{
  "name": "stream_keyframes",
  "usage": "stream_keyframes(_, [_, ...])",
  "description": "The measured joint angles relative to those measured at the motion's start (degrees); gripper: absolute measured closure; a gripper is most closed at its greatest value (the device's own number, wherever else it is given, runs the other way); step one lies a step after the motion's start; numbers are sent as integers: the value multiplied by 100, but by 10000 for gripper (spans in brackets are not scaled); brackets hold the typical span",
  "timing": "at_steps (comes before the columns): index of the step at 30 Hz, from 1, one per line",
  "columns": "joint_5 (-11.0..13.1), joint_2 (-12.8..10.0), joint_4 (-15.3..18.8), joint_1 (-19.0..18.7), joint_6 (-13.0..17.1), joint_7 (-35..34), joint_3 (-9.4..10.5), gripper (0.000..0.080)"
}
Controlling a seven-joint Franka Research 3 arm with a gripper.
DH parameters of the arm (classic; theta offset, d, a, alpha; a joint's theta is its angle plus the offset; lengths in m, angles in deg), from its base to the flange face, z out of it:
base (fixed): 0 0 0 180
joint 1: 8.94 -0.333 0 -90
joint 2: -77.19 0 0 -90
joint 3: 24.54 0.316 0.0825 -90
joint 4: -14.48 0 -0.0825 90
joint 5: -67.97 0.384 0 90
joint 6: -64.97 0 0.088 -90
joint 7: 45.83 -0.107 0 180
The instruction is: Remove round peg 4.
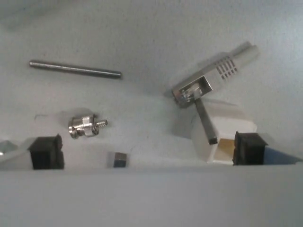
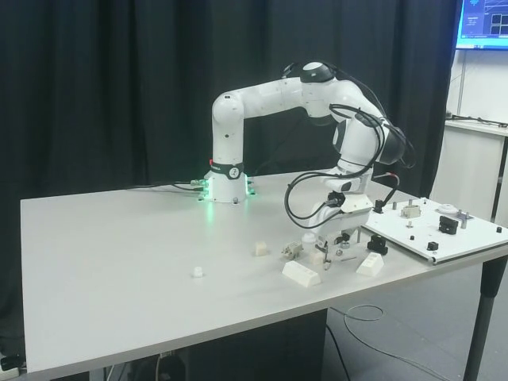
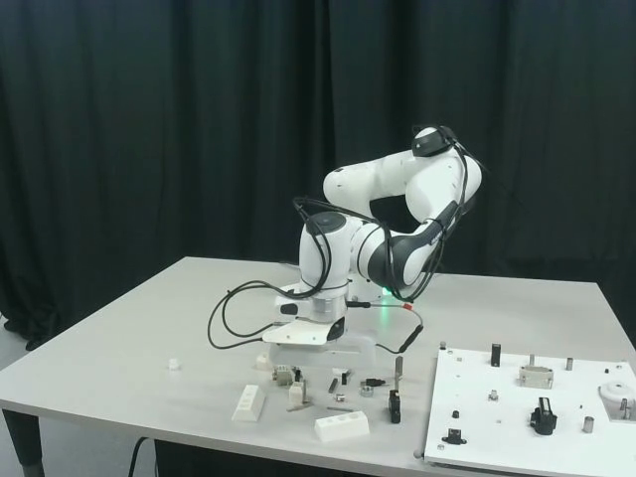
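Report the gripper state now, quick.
Gripper: open. Its two black fingertips stand wide apart with nothing between them, over small parts lying on the grey table.

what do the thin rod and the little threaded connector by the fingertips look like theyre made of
Thin rod: likely steel, dull grey with a faint sheen along its length. Threaded connector: bright polished metal, with shiny highlights on its hex body and threaded stud. The exact alloy can't be told.
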Motion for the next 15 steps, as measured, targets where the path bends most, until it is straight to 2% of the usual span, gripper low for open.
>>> stream_keyframes(15, [0, 1, -3, 4, 77, 10, -64, 3])
